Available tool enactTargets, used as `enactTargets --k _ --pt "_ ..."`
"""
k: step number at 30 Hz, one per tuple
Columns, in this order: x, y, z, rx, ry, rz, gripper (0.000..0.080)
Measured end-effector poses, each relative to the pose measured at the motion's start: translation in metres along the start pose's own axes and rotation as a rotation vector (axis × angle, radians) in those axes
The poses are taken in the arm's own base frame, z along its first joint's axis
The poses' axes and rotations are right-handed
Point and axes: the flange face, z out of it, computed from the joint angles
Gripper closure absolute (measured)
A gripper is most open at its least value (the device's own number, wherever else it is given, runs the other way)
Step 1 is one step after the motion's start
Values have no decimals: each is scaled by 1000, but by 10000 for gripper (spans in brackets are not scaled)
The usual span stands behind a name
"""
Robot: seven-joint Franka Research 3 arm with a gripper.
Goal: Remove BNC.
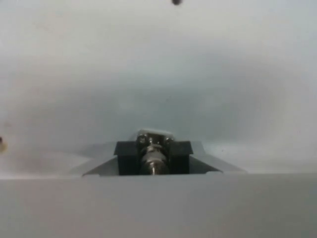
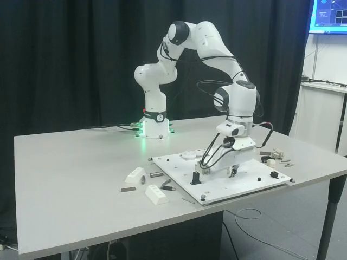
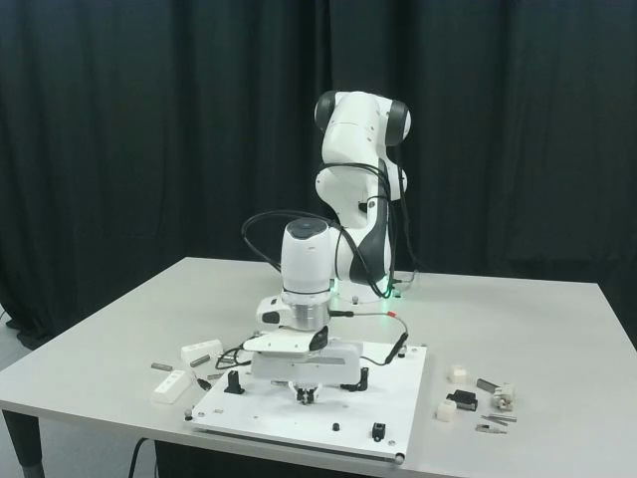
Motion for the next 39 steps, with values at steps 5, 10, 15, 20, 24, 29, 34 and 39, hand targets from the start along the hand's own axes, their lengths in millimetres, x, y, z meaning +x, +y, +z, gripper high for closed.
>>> enactTargets --k 5,10,15,20,24,29,34,39 --pt "0 1 0 2 -4 -55 677" --pt "0 1 0 2 -6 -114 677" --pt "1 1 0 1 -8 -188 678" --pt "1 1 -1 0 -11 -245 679" --pt "1 1 -1 0 -13 -290 679" --pt "1 1 -1 0 -14 -329 679" --pt "2 1 -2 -1 -17 -363 680" --pt "2 1 -2 -1 -18 -395 680"
